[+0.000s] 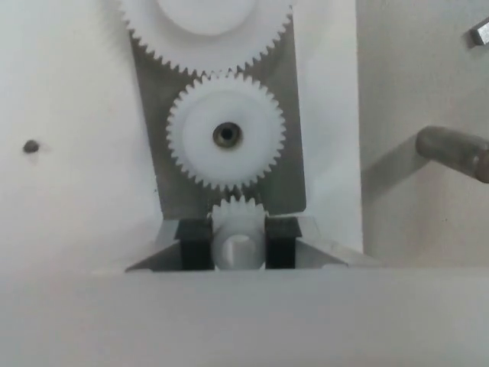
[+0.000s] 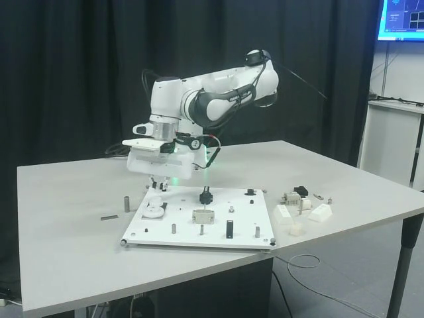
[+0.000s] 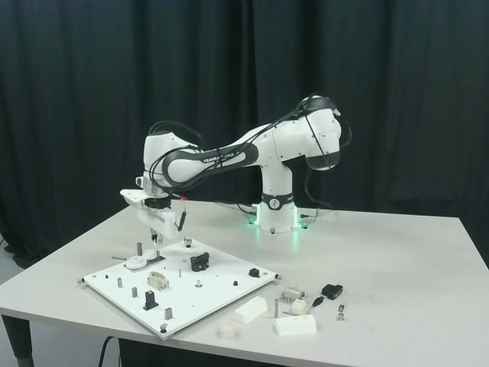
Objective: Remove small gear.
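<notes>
A robotics lab — black curtains (image 3: 229, 76), grey table (image 3: 397, 252), white assembly board (image 3: 221, 294)

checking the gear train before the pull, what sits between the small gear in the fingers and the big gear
In the wrist view, the middle gear sits between the small gear and the big gear, apparently meshing with both.

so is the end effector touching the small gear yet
Touching. In the wrist view the black pads of the end effector sit flush against both sides of the small gear, no gap showing.
</notes>
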`<action>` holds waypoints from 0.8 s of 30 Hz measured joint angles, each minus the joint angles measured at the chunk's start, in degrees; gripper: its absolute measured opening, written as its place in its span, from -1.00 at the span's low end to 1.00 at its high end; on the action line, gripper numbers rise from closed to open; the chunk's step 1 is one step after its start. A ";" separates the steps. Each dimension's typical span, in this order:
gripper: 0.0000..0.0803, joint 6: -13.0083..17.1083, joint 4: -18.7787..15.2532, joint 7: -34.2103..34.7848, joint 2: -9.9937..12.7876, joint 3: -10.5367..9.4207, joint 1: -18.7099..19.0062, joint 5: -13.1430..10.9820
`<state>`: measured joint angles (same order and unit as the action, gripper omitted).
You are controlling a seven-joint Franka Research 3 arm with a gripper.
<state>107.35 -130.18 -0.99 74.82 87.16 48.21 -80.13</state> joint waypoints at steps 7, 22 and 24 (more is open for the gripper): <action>-0.65 -0.49 -0.44 -0.20 -0.33 1.17 1.07 1.06; -0.65 -0.81 -0.51 -0.70 -0.33 1.89 1.88 2.43; -0.65 -0.90 -0.51 -0.70 -0.33 1.89 1.88 2.43</action>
